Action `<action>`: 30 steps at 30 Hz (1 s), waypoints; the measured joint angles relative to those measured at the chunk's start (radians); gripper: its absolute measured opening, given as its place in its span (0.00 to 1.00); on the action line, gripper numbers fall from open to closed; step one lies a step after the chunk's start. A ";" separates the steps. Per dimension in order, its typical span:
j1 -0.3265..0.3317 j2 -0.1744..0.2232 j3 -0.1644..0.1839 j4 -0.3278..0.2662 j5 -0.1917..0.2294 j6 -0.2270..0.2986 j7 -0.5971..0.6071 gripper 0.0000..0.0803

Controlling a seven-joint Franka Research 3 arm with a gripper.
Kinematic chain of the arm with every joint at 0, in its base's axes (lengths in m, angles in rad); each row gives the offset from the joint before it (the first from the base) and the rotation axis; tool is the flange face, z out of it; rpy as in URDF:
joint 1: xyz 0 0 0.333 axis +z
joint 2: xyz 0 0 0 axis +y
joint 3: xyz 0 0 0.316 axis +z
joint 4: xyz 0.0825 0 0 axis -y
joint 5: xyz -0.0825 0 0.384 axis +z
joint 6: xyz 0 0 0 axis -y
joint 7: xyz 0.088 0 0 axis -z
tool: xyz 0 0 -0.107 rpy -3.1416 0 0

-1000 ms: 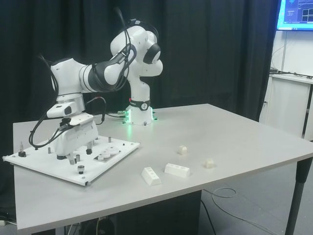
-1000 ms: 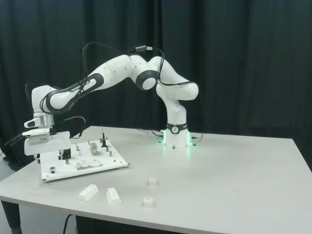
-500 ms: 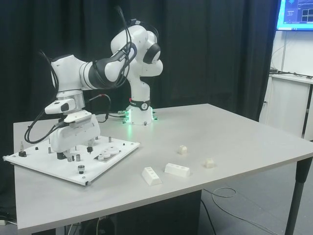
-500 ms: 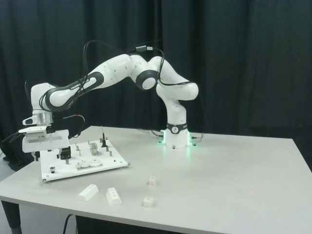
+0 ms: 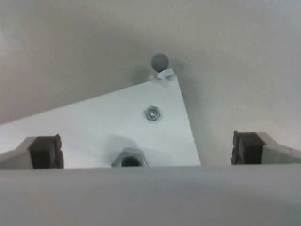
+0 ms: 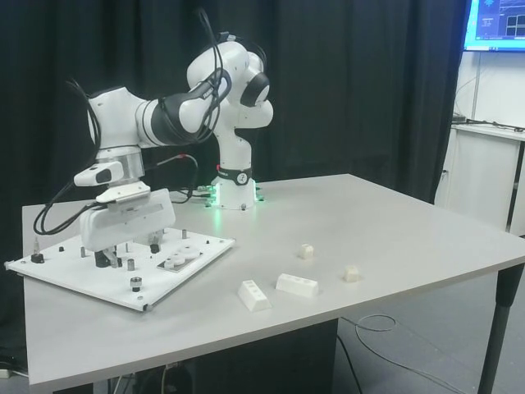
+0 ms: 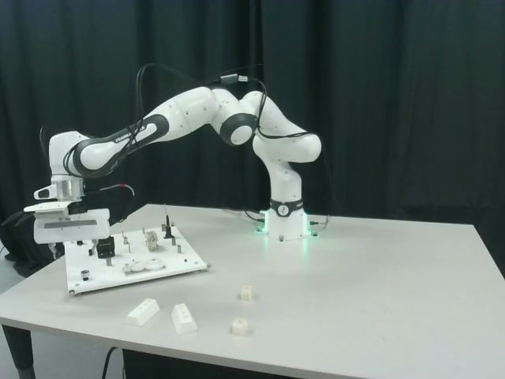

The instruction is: Remove bolt 4.

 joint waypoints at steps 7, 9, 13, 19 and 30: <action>0.005 0.000 -0.005 0.003 0.000 0.000 0.118 1.00; 0.007 0.000 -0.007 0.004 -0.001 0.000 0.169 1.00; 0.011 0.000 -0.011 0.004 -0.005 0.000 0.242 1.00; 0.016 0.000 -0.016 0.004 -0.014 0.001 0.325 1.00; 0.019 0.000 -0.018 0.004 -0.044 0.013 0.562 1.00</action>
